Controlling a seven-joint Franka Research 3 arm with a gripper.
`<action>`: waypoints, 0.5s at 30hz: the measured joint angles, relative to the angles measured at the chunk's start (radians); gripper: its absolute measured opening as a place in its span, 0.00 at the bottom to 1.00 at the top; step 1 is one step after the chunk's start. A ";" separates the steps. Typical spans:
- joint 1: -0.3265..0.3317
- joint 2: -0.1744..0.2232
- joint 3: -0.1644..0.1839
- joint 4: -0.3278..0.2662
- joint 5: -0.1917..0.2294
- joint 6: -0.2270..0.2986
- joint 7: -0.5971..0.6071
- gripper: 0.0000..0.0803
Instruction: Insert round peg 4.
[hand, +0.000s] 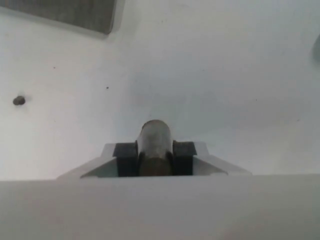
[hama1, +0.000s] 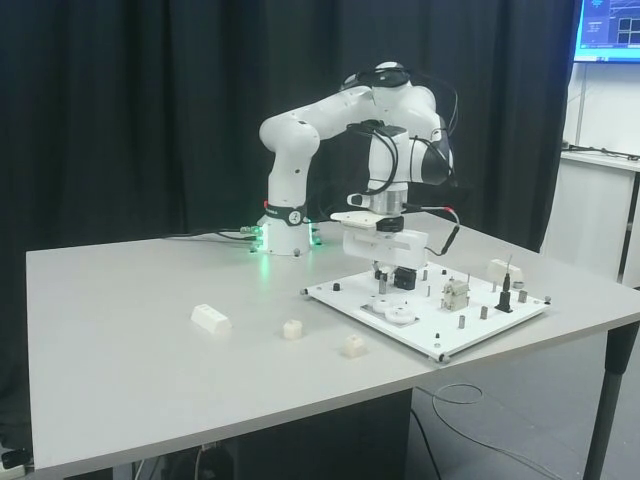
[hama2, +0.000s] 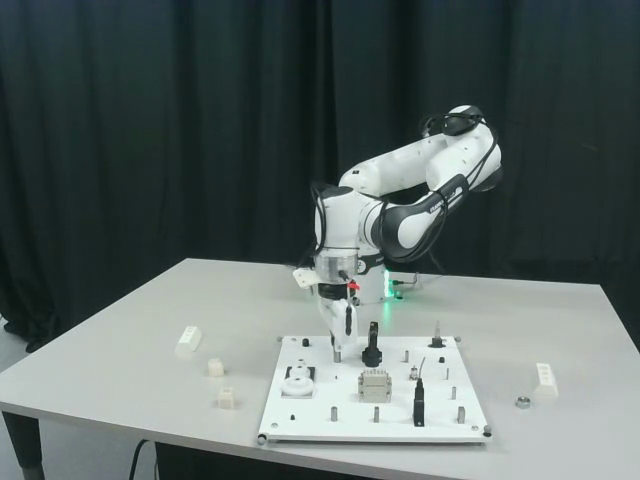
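Observation:
In the wrist view my gripper (hand: 155, 156) is shut on a grey round peg (hand: 155, 136), which stands upright between the two black pads (hand: 126, 158). Its rounded end points down at the white board (hand: 225, 85). A small dark hole (hand: 19, 100) lies off to one side of the peg. In the second room view the gripper (hama2: 337, 338) hangs over the board's (hama2: 320, 412) rear left part, and the peg (hama2: 336, 351) ends just above the surface. The first room view shows the gripper (hama1: 383, 274) low over the board (hama1: 345, 296).
On the board stand white gears (hama2: 298, 380), a black knob (hama2: 371, 353), a grey connector (hama2: 374, 386) and several short pins. Three white blocks (hama2: 215, 367) lie on the grey table left of the board. Another white block (hama2: 546, 379) and a nut (hama2: 521, 402) lie to its right.

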 joint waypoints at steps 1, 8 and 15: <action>-0.001 0.000 0.001 0.000 0.001 0.000 0.000 0.18; -0.007 0.003 0.009 0.004 0.007 0.004 0.000 0.18; -0.007 0.010 0.008 0.006 0.006 0.008 -0.016 0.18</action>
